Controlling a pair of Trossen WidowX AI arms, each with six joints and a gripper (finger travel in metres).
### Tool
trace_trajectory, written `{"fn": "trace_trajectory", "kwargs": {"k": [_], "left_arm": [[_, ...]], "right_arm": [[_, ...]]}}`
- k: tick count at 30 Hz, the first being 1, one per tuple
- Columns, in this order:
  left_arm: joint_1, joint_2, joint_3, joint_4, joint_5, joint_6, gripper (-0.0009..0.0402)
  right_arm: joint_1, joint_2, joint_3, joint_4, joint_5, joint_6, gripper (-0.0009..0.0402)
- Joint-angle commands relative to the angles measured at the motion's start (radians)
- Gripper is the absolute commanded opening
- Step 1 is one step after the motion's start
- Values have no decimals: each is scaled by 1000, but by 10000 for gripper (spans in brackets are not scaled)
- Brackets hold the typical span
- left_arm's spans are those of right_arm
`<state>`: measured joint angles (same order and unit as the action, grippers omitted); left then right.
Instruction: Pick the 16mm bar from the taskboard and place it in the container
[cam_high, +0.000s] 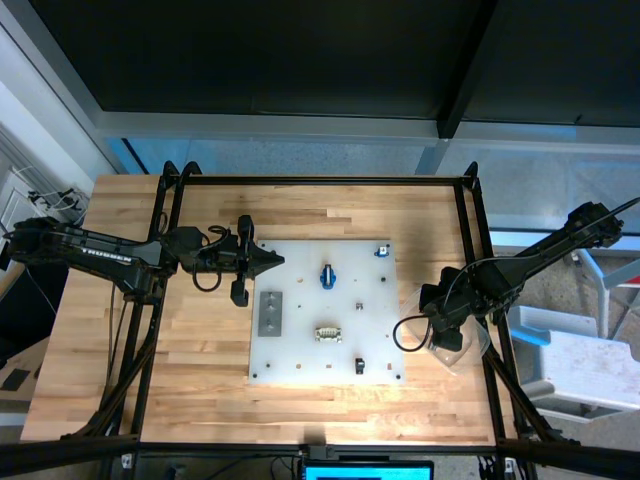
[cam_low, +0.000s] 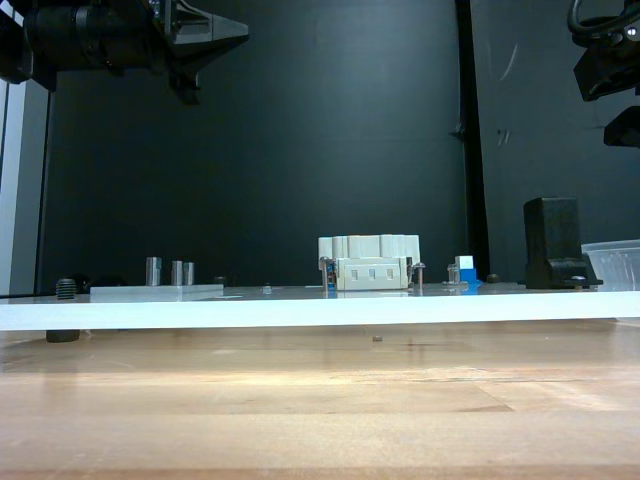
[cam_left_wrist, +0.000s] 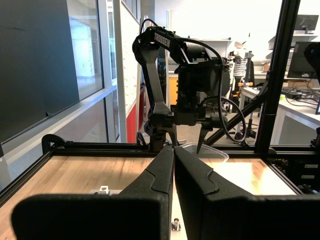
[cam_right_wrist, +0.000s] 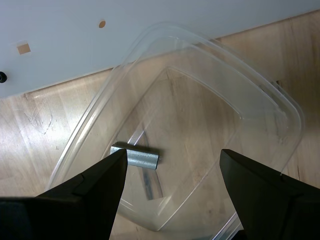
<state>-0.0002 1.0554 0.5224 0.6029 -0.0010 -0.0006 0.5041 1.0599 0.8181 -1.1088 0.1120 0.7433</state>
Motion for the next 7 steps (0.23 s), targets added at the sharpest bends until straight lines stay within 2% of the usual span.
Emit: {"fn": "trace_trajectory", "kwargs": {"k": [1,7], "left_arm": [[0,0,0,0,0,0,0],[0,0,0,0,0,0,0]], "right_arm": [[0,0,0,0,0,0,259],[0,0,0,0,0,5,259]]}}
